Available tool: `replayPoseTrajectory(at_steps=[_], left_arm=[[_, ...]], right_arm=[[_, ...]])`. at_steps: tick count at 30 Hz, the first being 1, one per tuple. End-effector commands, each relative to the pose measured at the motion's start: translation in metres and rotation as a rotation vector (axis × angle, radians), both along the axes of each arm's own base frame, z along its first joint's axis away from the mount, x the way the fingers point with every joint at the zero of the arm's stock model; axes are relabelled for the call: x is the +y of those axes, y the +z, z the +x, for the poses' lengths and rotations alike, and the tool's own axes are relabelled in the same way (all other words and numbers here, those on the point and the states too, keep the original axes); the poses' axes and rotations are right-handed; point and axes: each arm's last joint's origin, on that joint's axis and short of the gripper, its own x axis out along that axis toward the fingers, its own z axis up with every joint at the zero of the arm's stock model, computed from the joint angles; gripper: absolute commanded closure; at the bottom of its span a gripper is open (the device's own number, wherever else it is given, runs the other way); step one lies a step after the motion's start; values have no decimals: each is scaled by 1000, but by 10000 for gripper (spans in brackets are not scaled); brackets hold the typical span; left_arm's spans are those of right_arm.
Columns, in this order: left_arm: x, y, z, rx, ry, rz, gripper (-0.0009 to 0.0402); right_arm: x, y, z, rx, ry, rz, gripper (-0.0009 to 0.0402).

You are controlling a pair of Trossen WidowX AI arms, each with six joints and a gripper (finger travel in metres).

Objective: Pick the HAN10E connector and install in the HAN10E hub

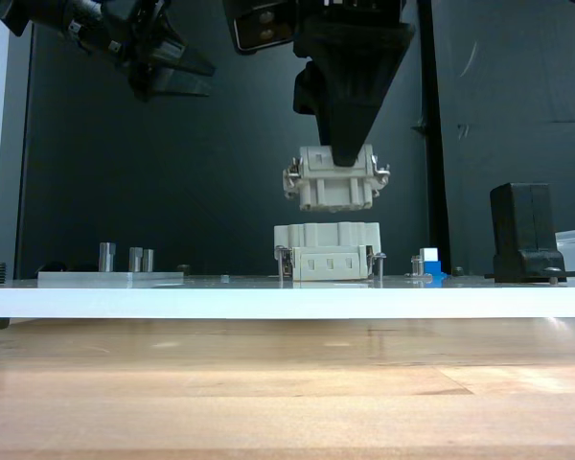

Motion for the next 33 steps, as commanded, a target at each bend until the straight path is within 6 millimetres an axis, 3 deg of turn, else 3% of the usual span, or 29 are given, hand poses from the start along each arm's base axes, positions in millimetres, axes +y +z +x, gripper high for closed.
replayPoseTrajectory(at_steps=[1, 33], left_arm=[[0, 0, 0, 0, 0, 0, 122], [0, 0, 0, 0, 0, 0, 122]], right_arm=[[-1, -2, 0, -6, -3, -23, 326], [4, -15, 0, -4, -5, -11, 326]])
